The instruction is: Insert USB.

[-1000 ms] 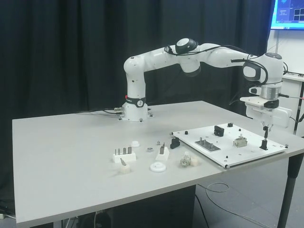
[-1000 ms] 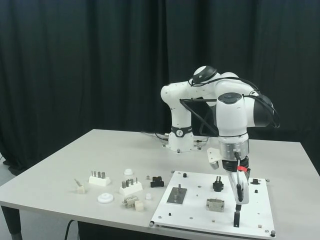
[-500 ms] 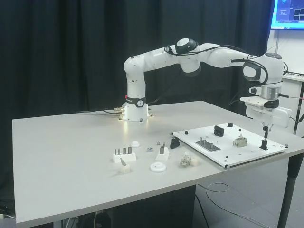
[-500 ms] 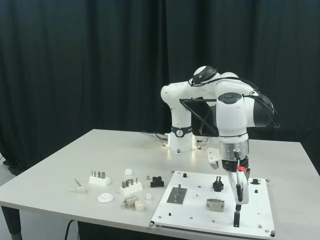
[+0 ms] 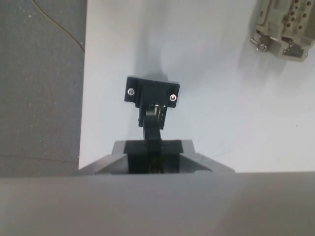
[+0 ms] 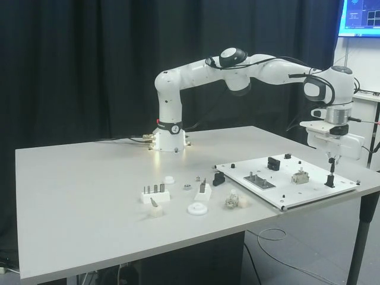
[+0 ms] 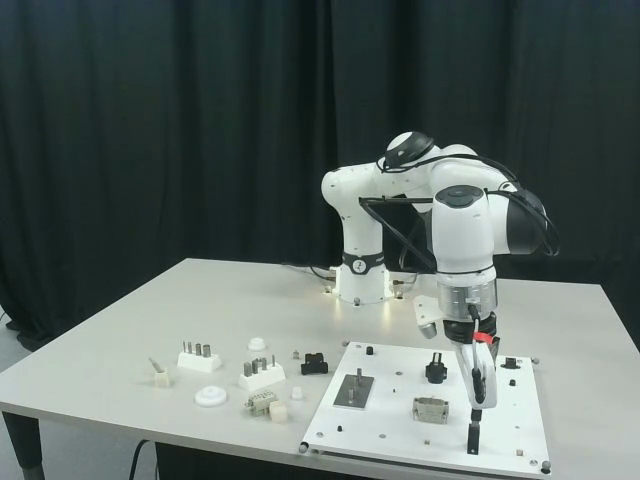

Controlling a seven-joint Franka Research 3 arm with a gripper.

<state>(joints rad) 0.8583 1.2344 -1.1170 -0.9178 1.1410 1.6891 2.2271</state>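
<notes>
Black curtains hang behind my grey table (image 6: 89, 178). A white board (image 7: 390, 425) lies near the table's front edge, at the corner far from most of the loose parts. Those parts sit on the bare table beside the board.

My gripper (image 7: 476, 400) hangs over the board's front corner. My fingers (image 5: 197, 162) are pinched close together on a thin black USB plug (image 5: 153, 129). I hold it straight up and down, with its tip pointing at the port (image 5: 152, 93) below. I think that is so it can slide in without bending.

The port is a small black block. Two screws hold it to the board, close to the board's edge. I think the screws keep it from sliding when I push.

From my wrist, the plug lines up with the hole in the block. Its tip looks like it is right at the hole. I cannot tell if it is a little way in or only touching the top.

A grey connector (image 5: 283, 29) sits on the board near the port, but apart from it. I think it is far enough away to stay out of my way.

My guess is that I need a slow, straight push down. If the plug tips, it could jam on the rim.
</notes>
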